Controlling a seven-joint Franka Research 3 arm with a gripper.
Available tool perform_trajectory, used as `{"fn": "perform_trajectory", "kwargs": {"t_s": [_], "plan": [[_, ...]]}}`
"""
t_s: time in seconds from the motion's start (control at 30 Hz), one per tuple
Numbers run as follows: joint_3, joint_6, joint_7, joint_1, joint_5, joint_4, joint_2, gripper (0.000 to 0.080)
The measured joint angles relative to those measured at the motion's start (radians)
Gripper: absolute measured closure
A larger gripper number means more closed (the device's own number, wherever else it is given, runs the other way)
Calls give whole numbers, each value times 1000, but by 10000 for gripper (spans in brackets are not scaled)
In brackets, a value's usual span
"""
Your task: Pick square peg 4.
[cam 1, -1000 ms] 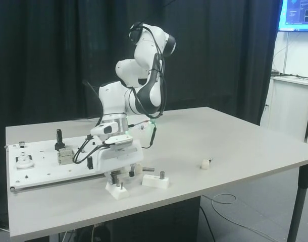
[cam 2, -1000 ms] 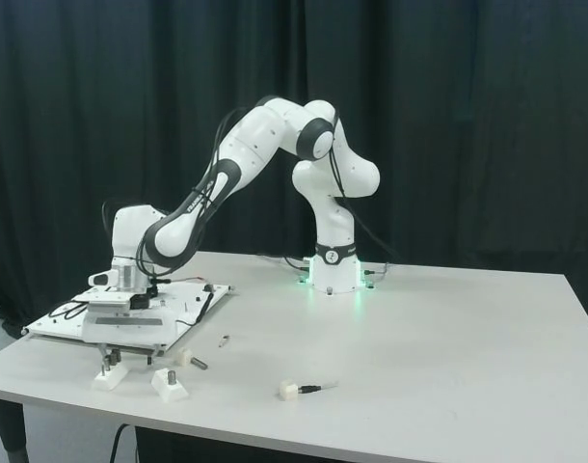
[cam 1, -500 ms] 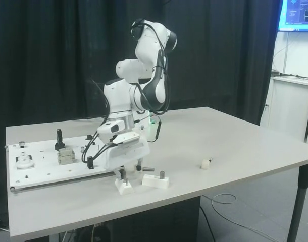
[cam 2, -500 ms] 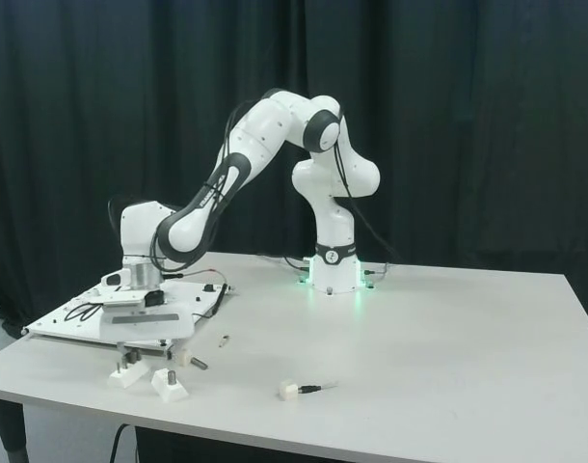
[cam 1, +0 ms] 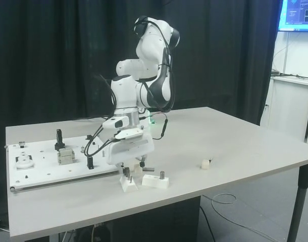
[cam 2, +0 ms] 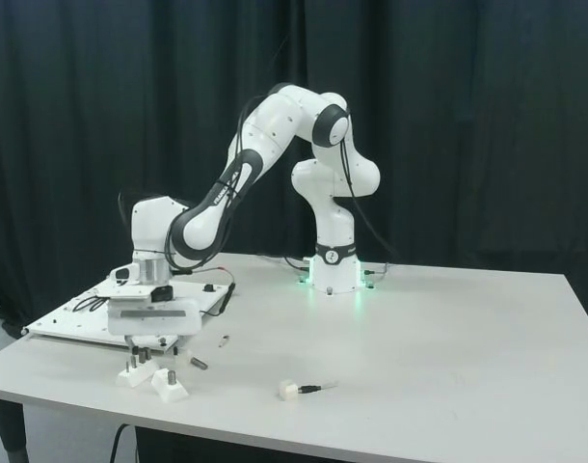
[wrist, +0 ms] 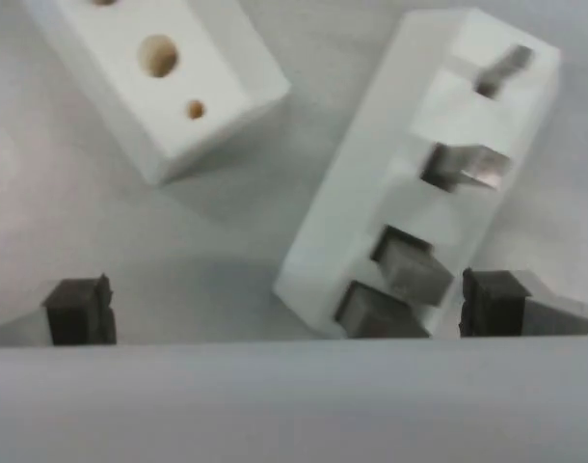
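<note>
Black curtains (cam 2: pixel 487 125) back your grey bench (cam 2: pixel 448 338). Your claw (wrist: pixel 275 313), fingers spread apart, hovers over a white peg block (wrist: pixel 371 193).

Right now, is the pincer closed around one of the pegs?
No, in the wrist view the pincer stands open, its fingertips apart beside the peg block, gripping nothing.

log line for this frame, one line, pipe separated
phase: approach | gripper: open, above peg holder, nothing held | pegs: seated in holder | second white block: beside holder on grey table
</note>
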Motion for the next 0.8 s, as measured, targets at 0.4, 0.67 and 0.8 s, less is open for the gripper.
{"fn": "perform_trajectory", "kwargs": {"t_s": [0.4,0.67,0.8], "plan": [[-46,8,231,41,-84,-5,-3,3],[-42,7,339,44,-161,-2,-6,3],[-39,7,375,44,-198,4,-5,3]]}}
